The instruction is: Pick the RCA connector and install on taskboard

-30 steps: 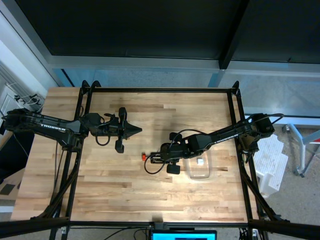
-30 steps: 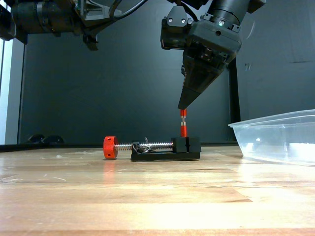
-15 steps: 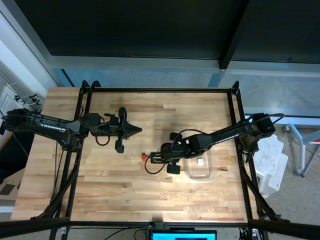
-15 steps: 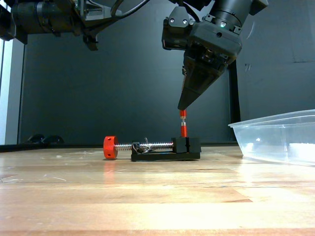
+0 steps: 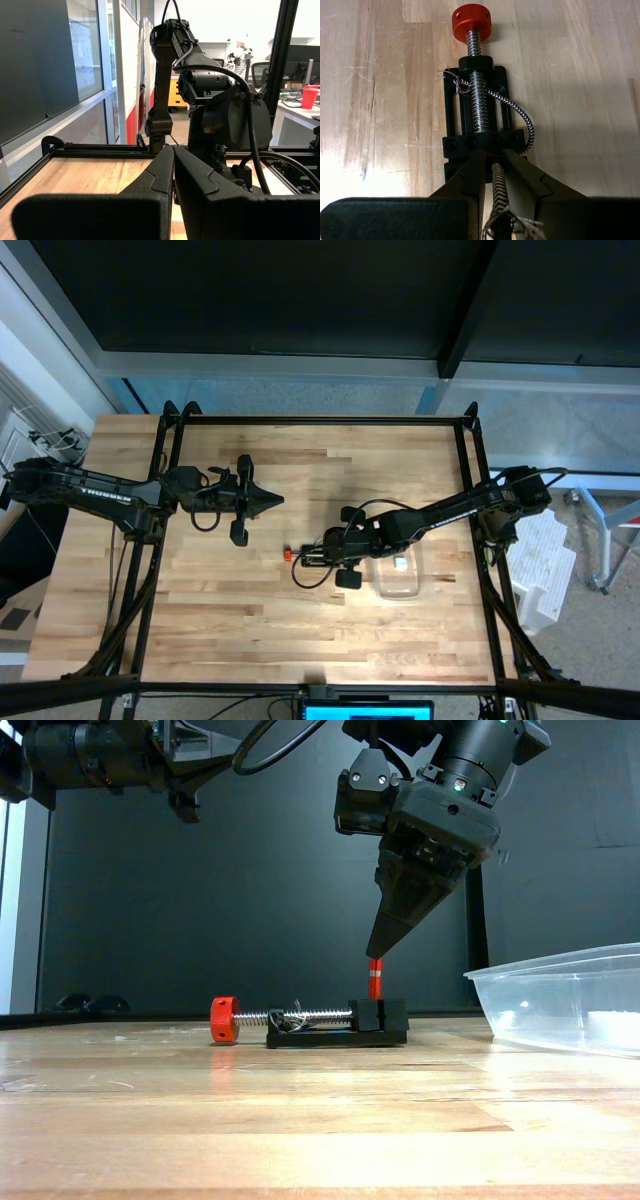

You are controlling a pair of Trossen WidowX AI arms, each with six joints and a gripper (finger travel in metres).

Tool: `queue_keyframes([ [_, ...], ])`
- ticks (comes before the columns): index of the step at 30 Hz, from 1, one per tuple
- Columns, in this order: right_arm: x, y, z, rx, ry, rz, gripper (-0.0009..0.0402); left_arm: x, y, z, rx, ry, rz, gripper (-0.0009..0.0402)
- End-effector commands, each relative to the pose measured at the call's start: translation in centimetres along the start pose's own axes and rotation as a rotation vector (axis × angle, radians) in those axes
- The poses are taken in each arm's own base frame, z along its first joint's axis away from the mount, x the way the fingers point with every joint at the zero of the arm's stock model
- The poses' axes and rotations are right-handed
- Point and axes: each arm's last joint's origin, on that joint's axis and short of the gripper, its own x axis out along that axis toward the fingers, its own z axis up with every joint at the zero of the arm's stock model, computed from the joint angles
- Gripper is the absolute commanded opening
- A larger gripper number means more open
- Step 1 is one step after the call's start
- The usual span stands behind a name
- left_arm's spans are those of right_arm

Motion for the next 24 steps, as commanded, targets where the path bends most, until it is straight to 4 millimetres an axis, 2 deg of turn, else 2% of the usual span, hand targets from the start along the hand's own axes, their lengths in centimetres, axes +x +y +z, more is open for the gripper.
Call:
queue_keyframes([
  [1,0.20,-0.13,-0.17,0.000,0.011,-0.006,0.0000,0.01,0.00,0.00,0.000,0.000,0.000,0.0000],
  [24,0.26,-0.44,0.02,0.004,0.001,-0.007,0.0000,0.01,0.00,0.00,0.000,0.000,0.000,0.0000],
])
